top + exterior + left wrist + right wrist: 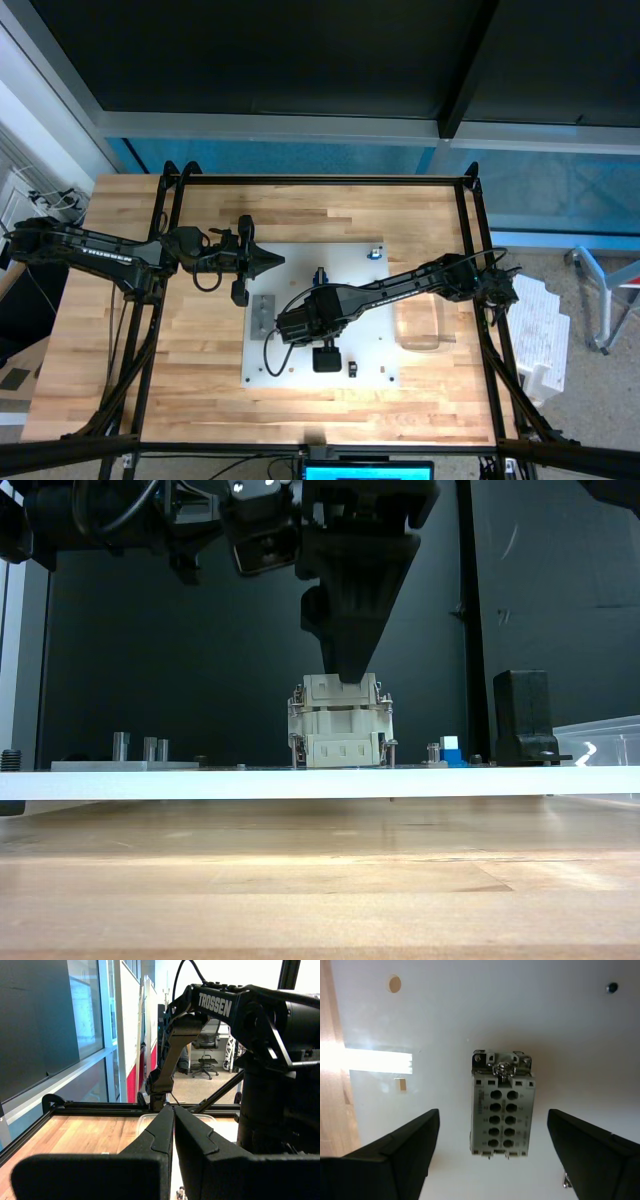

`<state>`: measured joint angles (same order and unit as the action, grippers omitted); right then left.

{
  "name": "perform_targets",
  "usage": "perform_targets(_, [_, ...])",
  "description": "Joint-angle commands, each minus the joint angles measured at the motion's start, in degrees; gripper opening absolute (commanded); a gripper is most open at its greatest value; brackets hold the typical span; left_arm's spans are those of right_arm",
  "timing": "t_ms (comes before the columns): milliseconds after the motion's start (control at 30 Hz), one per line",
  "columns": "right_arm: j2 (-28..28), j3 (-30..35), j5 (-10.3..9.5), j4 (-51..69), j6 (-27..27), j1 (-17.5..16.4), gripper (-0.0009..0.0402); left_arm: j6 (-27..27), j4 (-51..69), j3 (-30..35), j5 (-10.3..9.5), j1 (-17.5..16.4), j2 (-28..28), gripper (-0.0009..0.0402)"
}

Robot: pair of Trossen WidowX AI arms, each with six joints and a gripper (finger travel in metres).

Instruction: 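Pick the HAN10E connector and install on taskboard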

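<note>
The HAN10E connector (pixel 500 1112) stands on the white taskboard (pixel 560 1020) between the wide-open fingers (pixel 405 1150) of the right gripper (pixel 493 1117), clear of both (it looks seated, I think). Any move should go straight vertical and centred. The left gripper (pixel 173 1110), fingers closed, hovers aside over the board's edge. The tabletop (pixel 150 380) is of wood; behind is an office with a chair (pixel 202 1062).

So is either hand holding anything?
No. The right hand hangs open around the HAN10E connector on the taskboard, not touching; the left hand hovers shut, empty, over its corner.
</note>
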<state>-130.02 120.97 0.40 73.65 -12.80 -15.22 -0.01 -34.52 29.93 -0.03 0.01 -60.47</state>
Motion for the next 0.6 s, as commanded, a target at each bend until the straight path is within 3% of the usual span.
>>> perform_targets(33, [1.22,0.24,0.09,0.55,-0.20,0.00,0.0339,0.00,0.00,0.02,0.02,0.00,-0.02,0.0001])
perform_targets(200, [3.04,0.24,0.09,1.36,-0.26,-0.04,0.0354,0.00,0.00,0.02,0.02,0.00,-0.02,0.0001])
perform_targets(600, [3.82,0.24,0.13,1.66,-0.42,-0.09,0.0340,0.00,0.00,0.02,0.02,0.00,-0.02,0.0001])
